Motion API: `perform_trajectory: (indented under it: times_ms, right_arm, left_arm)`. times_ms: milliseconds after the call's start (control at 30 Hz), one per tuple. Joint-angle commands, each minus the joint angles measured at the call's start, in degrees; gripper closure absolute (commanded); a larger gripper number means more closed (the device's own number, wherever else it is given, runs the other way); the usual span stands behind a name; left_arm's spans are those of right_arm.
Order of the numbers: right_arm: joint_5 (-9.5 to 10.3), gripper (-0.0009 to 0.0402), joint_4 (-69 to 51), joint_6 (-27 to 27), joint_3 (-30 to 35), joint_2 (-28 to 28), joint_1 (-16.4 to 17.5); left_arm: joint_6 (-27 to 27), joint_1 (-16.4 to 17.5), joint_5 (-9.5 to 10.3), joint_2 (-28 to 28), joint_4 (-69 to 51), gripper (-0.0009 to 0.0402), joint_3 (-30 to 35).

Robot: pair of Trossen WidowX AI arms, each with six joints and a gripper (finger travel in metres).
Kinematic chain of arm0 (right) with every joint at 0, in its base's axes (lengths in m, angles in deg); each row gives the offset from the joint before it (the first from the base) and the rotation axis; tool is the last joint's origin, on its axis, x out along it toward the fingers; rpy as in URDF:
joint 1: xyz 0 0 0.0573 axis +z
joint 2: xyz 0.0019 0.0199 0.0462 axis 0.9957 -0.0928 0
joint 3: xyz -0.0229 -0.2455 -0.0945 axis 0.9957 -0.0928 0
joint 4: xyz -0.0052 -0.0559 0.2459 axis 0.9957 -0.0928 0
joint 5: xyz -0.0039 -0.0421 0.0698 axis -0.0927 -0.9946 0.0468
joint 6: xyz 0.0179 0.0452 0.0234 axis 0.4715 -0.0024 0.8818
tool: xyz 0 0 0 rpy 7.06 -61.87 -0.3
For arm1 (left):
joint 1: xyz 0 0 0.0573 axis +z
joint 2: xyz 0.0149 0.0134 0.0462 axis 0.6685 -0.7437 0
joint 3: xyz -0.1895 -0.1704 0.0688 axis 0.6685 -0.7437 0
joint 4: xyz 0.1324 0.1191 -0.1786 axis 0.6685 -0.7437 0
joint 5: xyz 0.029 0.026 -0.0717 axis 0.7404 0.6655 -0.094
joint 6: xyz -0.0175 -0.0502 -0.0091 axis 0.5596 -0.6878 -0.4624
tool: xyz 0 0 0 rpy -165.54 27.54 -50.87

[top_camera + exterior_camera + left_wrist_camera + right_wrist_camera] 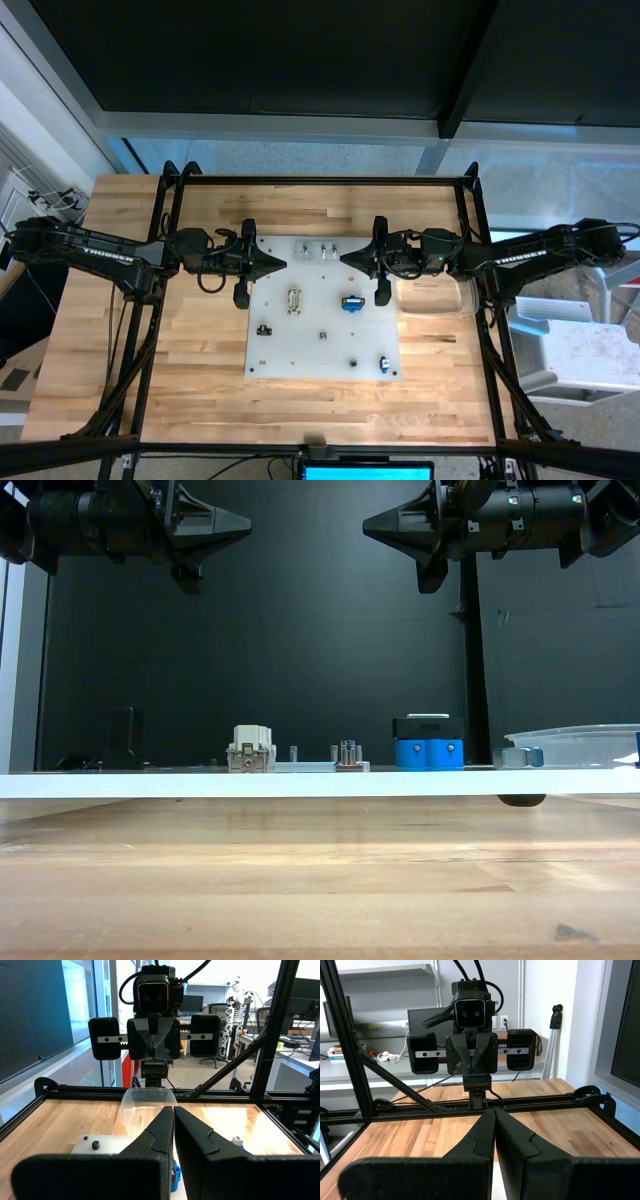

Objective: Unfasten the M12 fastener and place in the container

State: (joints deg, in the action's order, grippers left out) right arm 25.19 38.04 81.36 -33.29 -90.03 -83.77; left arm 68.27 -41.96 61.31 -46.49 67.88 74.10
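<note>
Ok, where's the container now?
High view: the clear tray sits just right of the white board's far corner, under the right arm. The left gripper and right gripper hang shut above the board.

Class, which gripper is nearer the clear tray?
Right. The right gripper hangs above the half of the white board beside the clear tray; the left gripper above the opposite half.

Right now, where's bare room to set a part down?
Bare wood between board and table's near edge, and left of the board. Board's middle and near right are crowded. Shut left jaws and right jaws hang above its far part.
</note>
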Motion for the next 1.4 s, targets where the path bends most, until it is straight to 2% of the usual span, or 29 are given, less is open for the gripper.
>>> perform_trajectory:
  times_ms: [33, 400, 733, 933, 1400]
  right_arm:
    - [0.09, 0.0393, -1.7, 1.51, 0.83, -0.02, 0.15]
    - [0.15, 0.0393, -36.44, 1.36, 15.72, -1.99, 4.24]
    - [0.0, 0.0393, -62.16, 3.72, 29.53, -8.02, 7.85]
    - [-0.11, 0.0393, -73.66, 10.36, 37.2, -12.72, 9.46]
    - [-0.55, 0.0393, -97.33, 31.71, 54.49, -28.11, 14.23]
  left_arm:
    - [0.02, 0.0, -0.02, 0.0, 0.0, 0.0393, 0.0]
    - [0.02, 0.0, -0.02, 0.0, 0.0, 0.0393, 0.0]
    - [0.02, 0.0, -0.02, 0.0, 0.02, 0.0393, 0.0]
    - [0.02, 0.0, -0.02, 0.0, 0.02, 0.0393, 0.0]
    - [0.02, 0.0, -0.04, 0.0, 0.0, 0.0393, 0.0]
